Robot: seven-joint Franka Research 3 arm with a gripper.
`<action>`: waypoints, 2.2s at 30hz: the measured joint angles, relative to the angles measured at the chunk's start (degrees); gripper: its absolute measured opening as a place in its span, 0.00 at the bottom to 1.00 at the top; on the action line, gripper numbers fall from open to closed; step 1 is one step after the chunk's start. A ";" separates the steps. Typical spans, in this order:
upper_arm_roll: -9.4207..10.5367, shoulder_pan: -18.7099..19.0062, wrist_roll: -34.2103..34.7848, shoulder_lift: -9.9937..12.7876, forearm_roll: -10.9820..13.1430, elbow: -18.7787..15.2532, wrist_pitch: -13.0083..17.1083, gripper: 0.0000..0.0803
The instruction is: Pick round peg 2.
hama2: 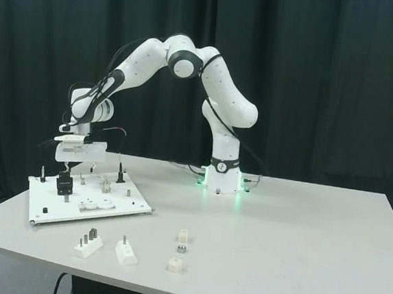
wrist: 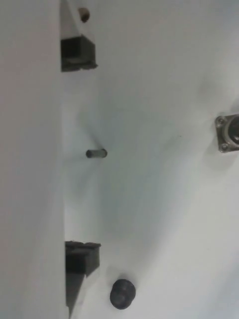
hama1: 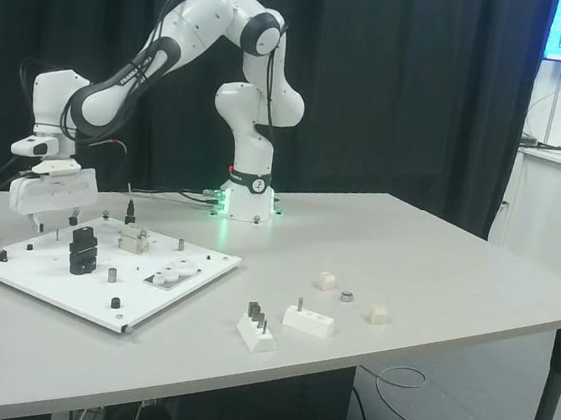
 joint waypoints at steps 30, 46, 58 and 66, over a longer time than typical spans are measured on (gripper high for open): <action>-2.59 3.20 3.17 -0.69 -0.43 0.01 -0.08 1.00; -3.89 4.98 4.09 -0.98 -1.16 0.01 -0.15 1.00; -3.93 5.32 5.64 -2.22 -2.30 0.22 -0.15 1.00; -3.94 6.36 7.66 -4.31 -2.31 0.96 -1.36 1.00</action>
